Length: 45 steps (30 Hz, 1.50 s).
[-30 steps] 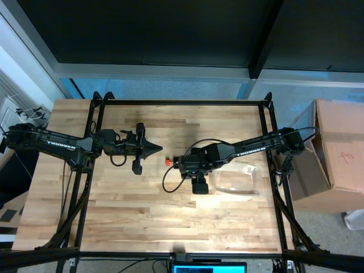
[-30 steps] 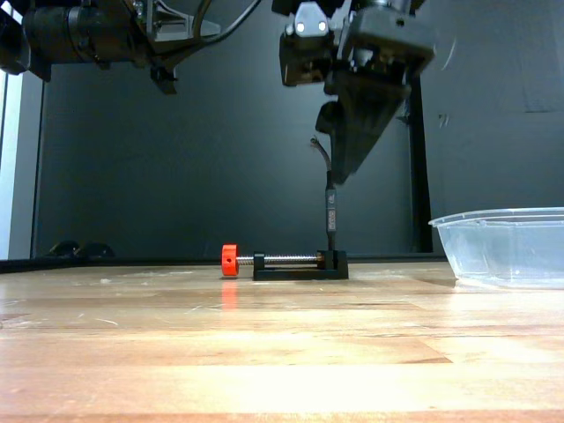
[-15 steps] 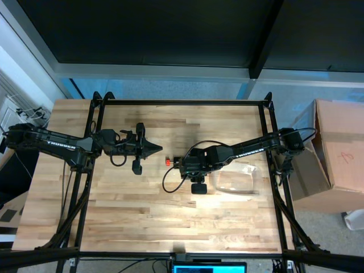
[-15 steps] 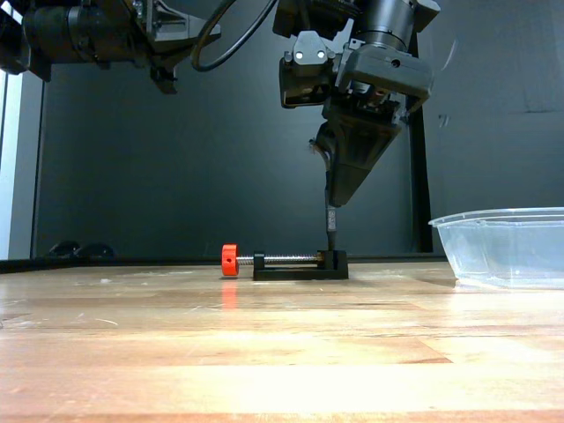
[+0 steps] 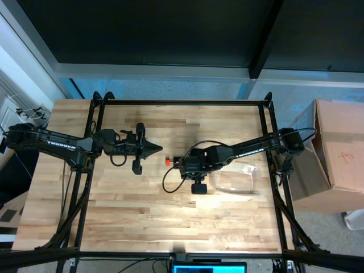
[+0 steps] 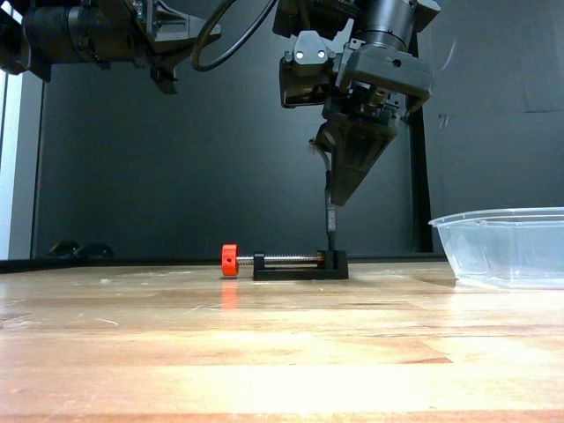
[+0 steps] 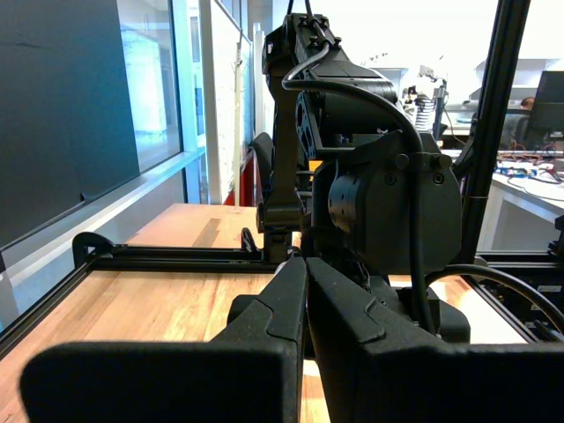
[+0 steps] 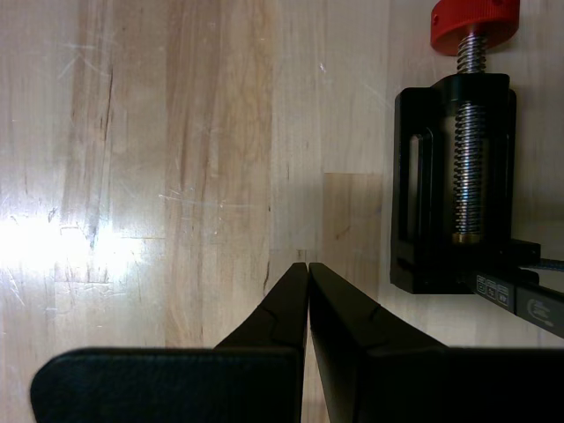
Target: Remove the USB-C connector from the USB-C receptacle and place in the container
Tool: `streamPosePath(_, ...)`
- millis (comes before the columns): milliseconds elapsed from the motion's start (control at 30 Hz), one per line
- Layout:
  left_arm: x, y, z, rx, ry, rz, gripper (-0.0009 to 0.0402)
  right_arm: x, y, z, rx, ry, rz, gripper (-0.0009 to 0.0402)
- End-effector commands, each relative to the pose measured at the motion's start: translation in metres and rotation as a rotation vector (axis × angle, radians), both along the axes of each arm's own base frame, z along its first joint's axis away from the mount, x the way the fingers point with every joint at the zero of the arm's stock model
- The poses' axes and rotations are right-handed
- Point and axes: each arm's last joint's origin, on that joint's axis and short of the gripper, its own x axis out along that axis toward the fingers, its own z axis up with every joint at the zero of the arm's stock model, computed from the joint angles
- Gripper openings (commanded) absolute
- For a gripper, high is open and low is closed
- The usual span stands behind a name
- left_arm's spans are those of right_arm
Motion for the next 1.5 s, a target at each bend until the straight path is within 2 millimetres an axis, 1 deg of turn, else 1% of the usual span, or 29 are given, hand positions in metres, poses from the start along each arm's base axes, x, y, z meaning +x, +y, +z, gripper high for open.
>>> streamPosePath(33,0.000,0.000,0.000,0.000,0.000,0.000,0.0000,0.000,0.000,0.003,0.008,-0.003,0.002,0.0000)
streamPosePath(200,0.000,0.000,0.000,0.000,0.000,0.000,0.0000,-0.002,0.000,0.018,0.011,-0.021,0.007,0.0000)
streamPosePath(367,0.000,0.000,0.000,0.000,0.000,0.000,0.0000,-0.010,-0.005,0.040,0.017,-0.061,-0.003,0.0000)
streamPosePath(600,0.000,0.000,0.000,0.000,0.000,0.000,0.0000,-0.032,-0.017,0.072,0.014,-0.101,-0.014,0.0000)
streamPosePath(767,0.000,0.000,0.000,0.000,0.000,0.000,0.0000,-0.043,-0.024,0.089,0.011,-0.144,-0.010,0.0000)
streamPosePath(900,0.000,0.000,0.000,0.000,0.000,0.000,0.0000,-0.047,-0.027,0.096,0.033,-0.162,-0.008,0.0000)
streamPosePath(1133,0.000,0.000,0.000,0.000,0.000,0.000,0.0000,-0.048,-0.027,0.096,0.052,-0.163,0.001,0.0000)
streamPosePath(1500,0.000,0.000,0.000,0.000,0.000,0.000,0.0000,-0.047,-0.055,0.094,0.017,-0.143,-0.035,0.0000)
